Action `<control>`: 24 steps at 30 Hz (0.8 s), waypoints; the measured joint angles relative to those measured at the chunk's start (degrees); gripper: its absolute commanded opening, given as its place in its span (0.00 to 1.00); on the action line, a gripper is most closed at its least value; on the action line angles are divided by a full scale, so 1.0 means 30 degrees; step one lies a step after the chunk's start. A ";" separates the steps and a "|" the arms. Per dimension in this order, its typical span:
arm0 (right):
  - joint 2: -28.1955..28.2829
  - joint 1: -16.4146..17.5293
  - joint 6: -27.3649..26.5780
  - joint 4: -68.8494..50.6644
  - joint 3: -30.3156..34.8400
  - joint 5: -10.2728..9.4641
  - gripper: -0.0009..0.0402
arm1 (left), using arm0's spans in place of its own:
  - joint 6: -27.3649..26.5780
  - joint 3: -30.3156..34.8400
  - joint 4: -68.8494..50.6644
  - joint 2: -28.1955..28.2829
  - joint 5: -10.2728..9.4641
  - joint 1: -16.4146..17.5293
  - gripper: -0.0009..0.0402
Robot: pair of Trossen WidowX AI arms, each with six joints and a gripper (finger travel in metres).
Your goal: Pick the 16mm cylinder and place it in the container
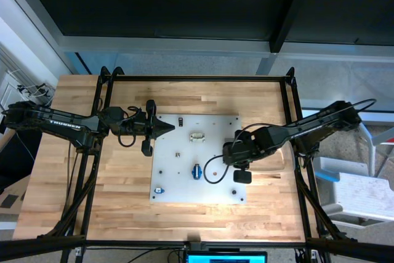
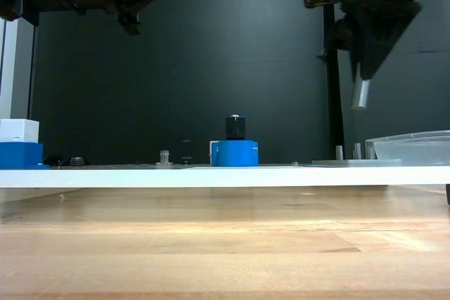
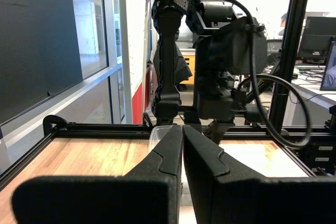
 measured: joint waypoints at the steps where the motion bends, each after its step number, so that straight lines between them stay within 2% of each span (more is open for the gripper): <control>1: -0.0342 0.0000 0.0211 0.0007 -0.0299 -0.0007 0.02 | 0.0000 0.0007 0.0000 0.0000 0.0000 0.0000 0.02; 9: -0.2914 -0.0015 0.1428 0.0321 -0.2980 0.0044 0.02 | 0.0000 0.0000 0.0000 0.0007 0.0000 0.0000 0.02; 15: -0.4415 -0.0015 0.1443 0.0430 -0.4488 0.0117 0.02 | 0.0000 0.0007 0.0000 0.0000 0.0000 0.0000 0.02; 18: -0.5100 -0.0036 0.1457 0.0576 -0.5158 0.0554 0.02 | 0.0000 0.0000 -0.0007 0.0007 0.0000 0.0000 0.02; 22: -0.5909 -0.0168 0.1756 0.1209 -0.6244 0.0729 0.02 | 0.0000 0.0000 -0.0007 0.0007 0.0000 0.0000 0.02; 24: -0.6346 -0.0182 0.2208 0.1537 -0.6834 0.1188 0.02 | 0.0000 0.0000 0.0000 0.0007 0.0000 0.0000 0.02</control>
